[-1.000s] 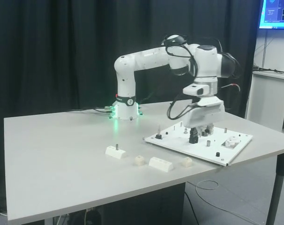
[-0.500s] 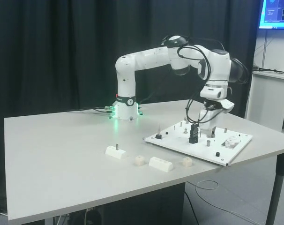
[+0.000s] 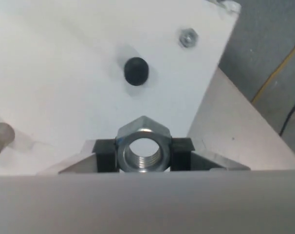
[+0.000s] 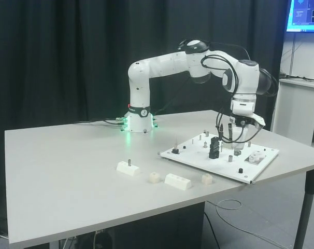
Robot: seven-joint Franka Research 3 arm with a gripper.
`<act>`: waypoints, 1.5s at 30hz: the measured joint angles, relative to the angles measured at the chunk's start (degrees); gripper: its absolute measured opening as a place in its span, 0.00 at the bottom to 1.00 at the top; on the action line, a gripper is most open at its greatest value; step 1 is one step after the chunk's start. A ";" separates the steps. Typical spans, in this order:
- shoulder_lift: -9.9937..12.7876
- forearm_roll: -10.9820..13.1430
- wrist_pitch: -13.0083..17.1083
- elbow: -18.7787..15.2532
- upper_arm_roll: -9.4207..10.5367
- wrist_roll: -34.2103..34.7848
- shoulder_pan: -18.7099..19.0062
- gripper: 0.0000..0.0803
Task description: Insert bolt 4.
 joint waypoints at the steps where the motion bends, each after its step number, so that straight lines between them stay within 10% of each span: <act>1: 0.00 0.00 0.09 0.06 0.19 -1.02 -0.01 0.28; 45: 0.01 -2.94 4.80 3.04 6.61 -9.31 -1.94 0.28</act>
